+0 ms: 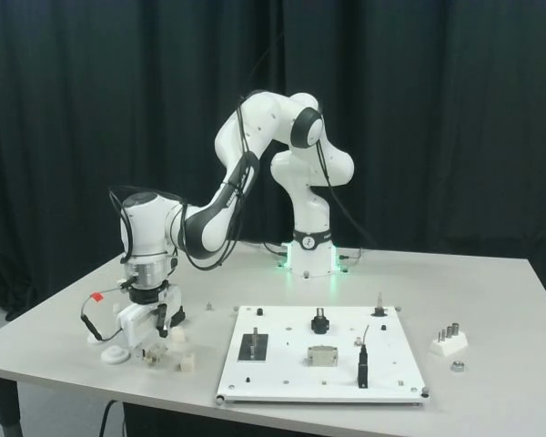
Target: Pick waterproof.
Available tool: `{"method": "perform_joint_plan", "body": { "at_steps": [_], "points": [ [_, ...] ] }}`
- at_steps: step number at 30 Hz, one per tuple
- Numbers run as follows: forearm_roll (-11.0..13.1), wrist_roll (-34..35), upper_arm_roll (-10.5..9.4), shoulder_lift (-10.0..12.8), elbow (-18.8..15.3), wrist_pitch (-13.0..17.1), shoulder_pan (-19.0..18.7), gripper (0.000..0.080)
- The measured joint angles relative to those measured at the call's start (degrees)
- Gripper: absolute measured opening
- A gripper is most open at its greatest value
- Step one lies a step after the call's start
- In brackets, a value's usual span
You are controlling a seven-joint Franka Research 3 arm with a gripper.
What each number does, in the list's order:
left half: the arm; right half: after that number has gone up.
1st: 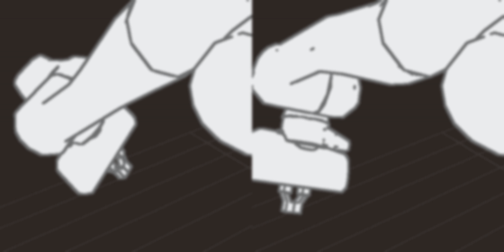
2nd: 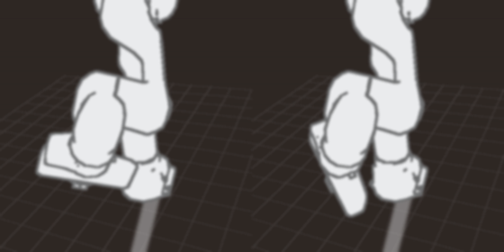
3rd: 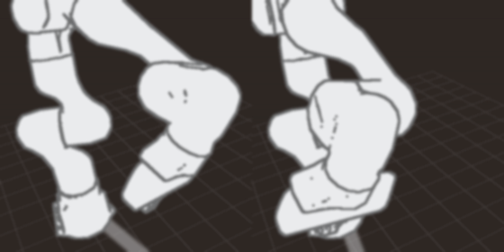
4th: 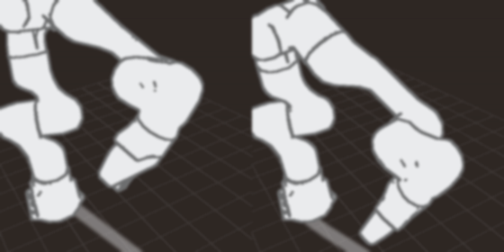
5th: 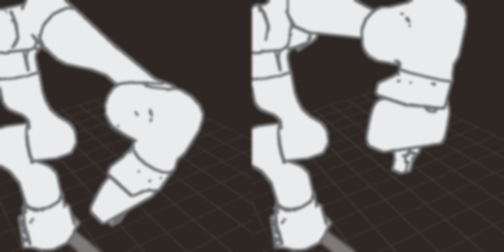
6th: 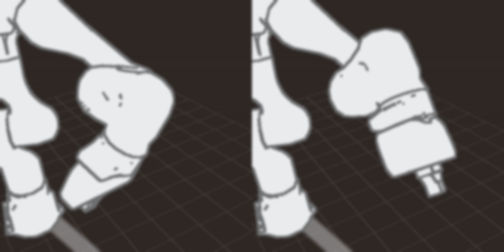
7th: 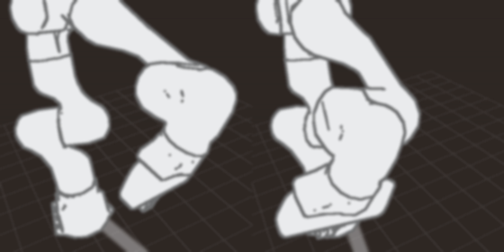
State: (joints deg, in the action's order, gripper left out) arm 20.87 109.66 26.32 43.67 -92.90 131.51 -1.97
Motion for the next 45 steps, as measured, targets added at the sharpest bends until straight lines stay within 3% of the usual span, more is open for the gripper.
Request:
{"method": "perform_joint_plan", "body": {
  "at_steps": [28,29,33,34,45],
  "points": [
    [1.7,0.7,-1.52,1.9,-0.1,3.3,0.9,0.08],
    [1.8,0.7,-1.56,2.0,-0.1,3.5,0.9,0.0678],
    [1.8,0.7,-1.7,2.0,-0.1,3.9,0.9,0.0678],
    [1.8,0.7,-1.73,2.0,-0.1,4.0,0.8,0.0619],
    [1.6,0.7,-1.78,1.8,0.7,4.1,0.7,0.062]
  ]
}}
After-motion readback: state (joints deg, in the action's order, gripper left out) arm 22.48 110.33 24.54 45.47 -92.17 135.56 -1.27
